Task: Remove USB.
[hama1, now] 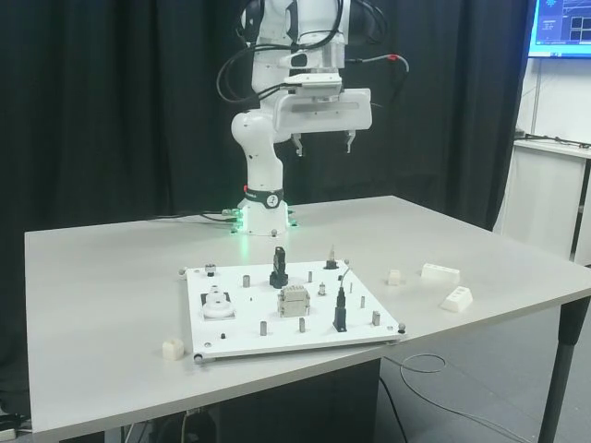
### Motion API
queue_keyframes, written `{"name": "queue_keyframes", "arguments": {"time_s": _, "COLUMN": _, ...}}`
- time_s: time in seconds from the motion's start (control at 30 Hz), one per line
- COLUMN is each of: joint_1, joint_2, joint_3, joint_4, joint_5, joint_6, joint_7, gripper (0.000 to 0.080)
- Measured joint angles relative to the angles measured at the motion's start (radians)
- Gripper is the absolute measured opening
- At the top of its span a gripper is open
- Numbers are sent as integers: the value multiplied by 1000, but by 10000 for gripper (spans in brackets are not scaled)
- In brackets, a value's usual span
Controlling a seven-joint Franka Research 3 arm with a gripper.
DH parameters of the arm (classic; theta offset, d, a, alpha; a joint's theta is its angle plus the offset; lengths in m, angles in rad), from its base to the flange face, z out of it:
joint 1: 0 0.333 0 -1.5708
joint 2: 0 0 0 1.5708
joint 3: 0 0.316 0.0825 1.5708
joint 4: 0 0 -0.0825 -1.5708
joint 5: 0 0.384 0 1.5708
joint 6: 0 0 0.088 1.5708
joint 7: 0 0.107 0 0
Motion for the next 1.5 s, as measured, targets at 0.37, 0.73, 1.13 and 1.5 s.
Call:
{"name": "queue_keyframes", "arguments": {"time_s": 0.37, "joint_1": 6, "joint_2": 13, "joint_3": 18, "joint_4": 0, "joint_5": 0, "joint_6": 24, "joint_7": 12, "gripper": 800}}
{"name": "queue_keyframes", "arguments": {"time_s": 0.73, "joint_1": 9, "joint_2": 32, "joint_3": 19, "joint_4": 0, "joint_5": 0, "joint_6": 48, "joint_7": 30, "gripper": 800}}
{"name": "queue_keyframes", "arguments": {"time_s": 1.13, "joint_1": 9, "joint_2": 57, "joint_3": 19, "joint_4": 2, "joint_5": 6, "joint_6": 73, "joint_7": 32, "gripper": 800}}
{"name": "queue_keyframes", "arguments": {"time_s": 1.5, "joint_1": 8, "joint_2": 97, "joint_3": 19, "joint_4": 24, "joint_5": 9, "joint_6": 102, "joint_7": 32, "gripper": 800}}
